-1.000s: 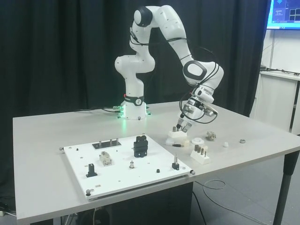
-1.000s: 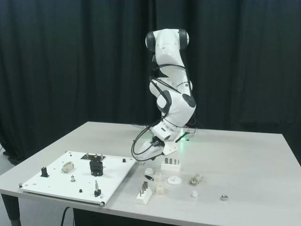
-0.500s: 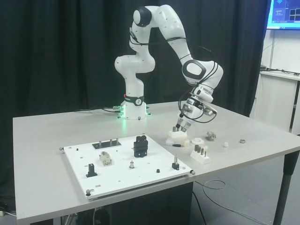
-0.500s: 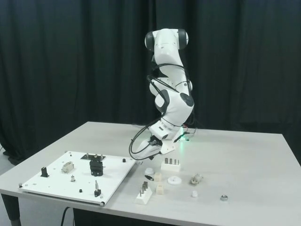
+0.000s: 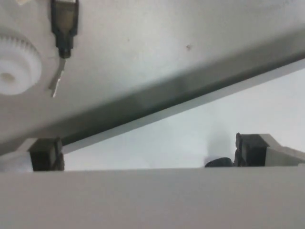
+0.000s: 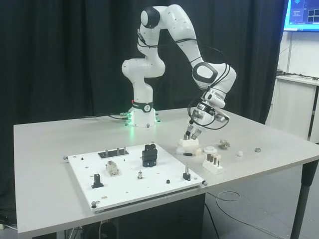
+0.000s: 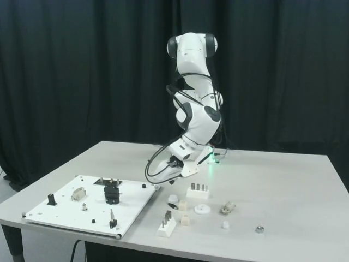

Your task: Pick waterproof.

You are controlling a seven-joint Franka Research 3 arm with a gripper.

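The waterproof (image 5: 64, 24) lies flat on the grey surface (image 6: 50, 149) just beside a white gear (image 5: 13, 67). Its long axis runs from the black body to a thin metal tip that points toward the edge of the white board (image 6: 129, 174). Black curtains close off the room behind, and the hand (image 5: 148, 152) hangs tilted over the board's edge with fingers spread wide and nothing between them, the waterproof lying near but off to one side.
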